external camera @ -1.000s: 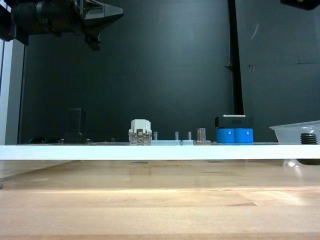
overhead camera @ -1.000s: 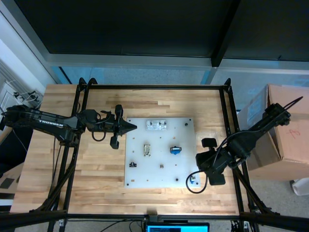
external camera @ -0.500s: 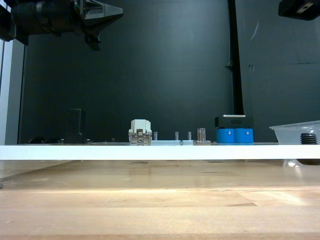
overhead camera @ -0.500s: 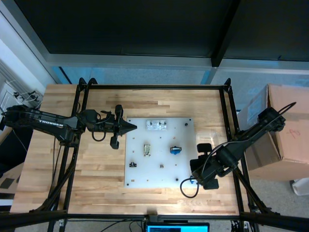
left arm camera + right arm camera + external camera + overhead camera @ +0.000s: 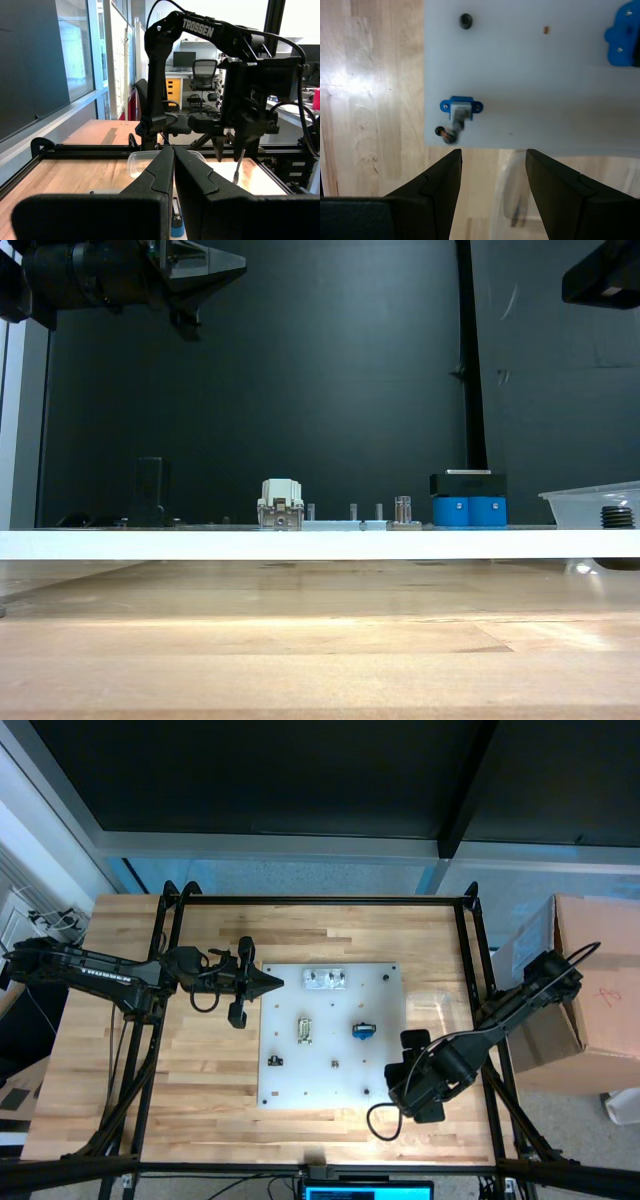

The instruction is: Remove the RJ45 connector from the taskboard and place in the container

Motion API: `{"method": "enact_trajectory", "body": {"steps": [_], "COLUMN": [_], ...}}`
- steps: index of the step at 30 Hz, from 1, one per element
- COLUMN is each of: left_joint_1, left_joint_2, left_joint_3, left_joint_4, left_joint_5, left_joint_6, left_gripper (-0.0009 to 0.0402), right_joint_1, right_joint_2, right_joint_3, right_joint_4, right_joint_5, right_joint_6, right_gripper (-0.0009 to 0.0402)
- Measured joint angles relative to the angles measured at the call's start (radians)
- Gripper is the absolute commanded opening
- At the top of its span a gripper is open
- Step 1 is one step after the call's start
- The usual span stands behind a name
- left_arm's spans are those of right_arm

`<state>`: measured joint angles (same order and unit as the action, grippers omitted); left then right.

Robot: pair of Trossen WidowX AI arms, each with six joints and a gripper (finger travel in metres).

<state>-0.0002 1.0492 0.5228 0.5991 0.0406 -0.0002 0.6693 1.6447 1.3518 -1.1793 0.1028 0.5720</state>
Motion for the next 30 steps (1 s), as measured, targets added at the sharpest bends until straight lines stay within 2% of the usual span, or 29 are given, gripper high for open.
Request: {"method": "enact_trajectory", "body": {"steps": [20,30], "left_joint_1": [0.0,0.0], "left_joint_2": [0.0,0.0], "left_joint_3": [0.0,0.0], "left_joint_4": [0.0,0.0], "left_joint_5": [0.0,0.0], "left_joint_6": [0.0,0.0], "left_gripper": [0.0,0.0], "right_joint_1": [0.016,0.018], "right_joint_2": [0.042,0.042], "right_joint_3": [-0.082,-0.083], "right_joint_4": [0.171,0.179], "right_joint_5": [-0.027,-0.025], "right_joint_6": [0.018,0.018], "right_gripper": [0.0173,0.0088]}}
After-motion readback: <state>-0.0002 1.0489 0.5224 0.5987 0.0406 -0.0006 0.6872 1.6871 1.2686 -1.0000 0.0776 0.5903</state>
